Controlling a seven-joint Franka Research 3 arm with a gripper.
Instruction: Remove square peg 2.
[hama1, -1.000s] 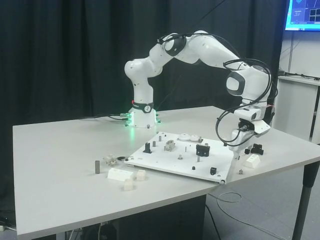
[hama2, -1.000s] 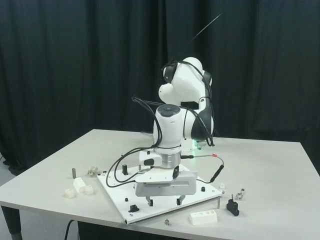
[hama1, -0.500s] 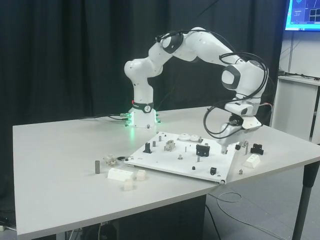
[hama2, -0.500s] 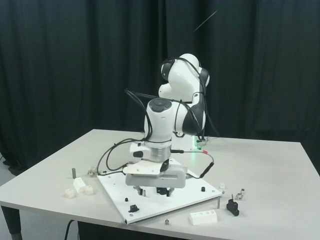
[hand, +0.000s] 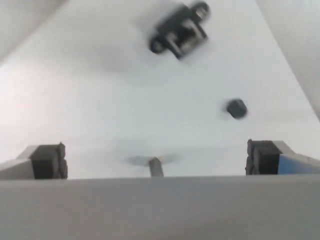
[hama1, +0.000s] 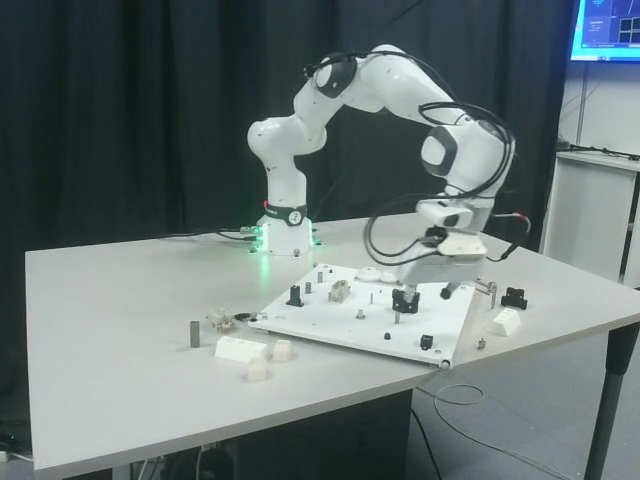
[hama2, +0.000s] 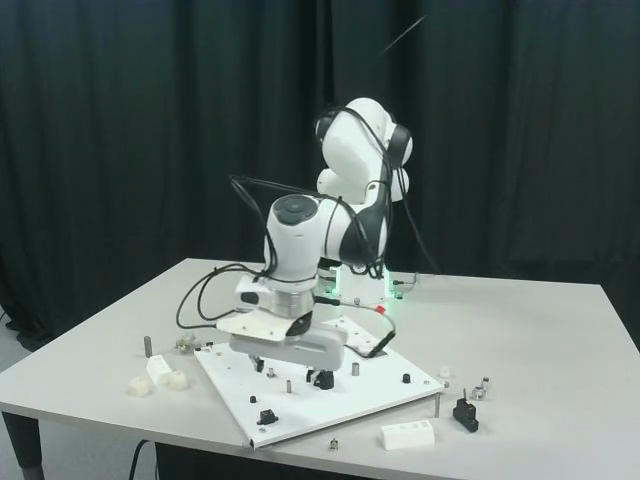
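Hovering over the white board (hama1: 330, 325), the gripper (hand: 155, 161) has its two black pads (hand: 48, 161) spread wide with nothing between them but a thin grey upright peg (hand: 155, 166), low in the wrist view's centre. That peg stands on its long axis, vertical to the board, roughly midway between the pads, so it seems the likeliest candidate for square peg 2, though I cannot tell its cross-section or confirm the label. A black bracket (hand: 179, 31) sits in the upper middle of the wrist view and a small black stud (hand: 236, 108) at right of centre, both well apart from the pads. In the first room view the gripper (hama1: 432, 290) hangs right of centre, near a black block (hama1: 404, 300). The coming move likely calls for a straight descent, then closing across the peg's shaft.
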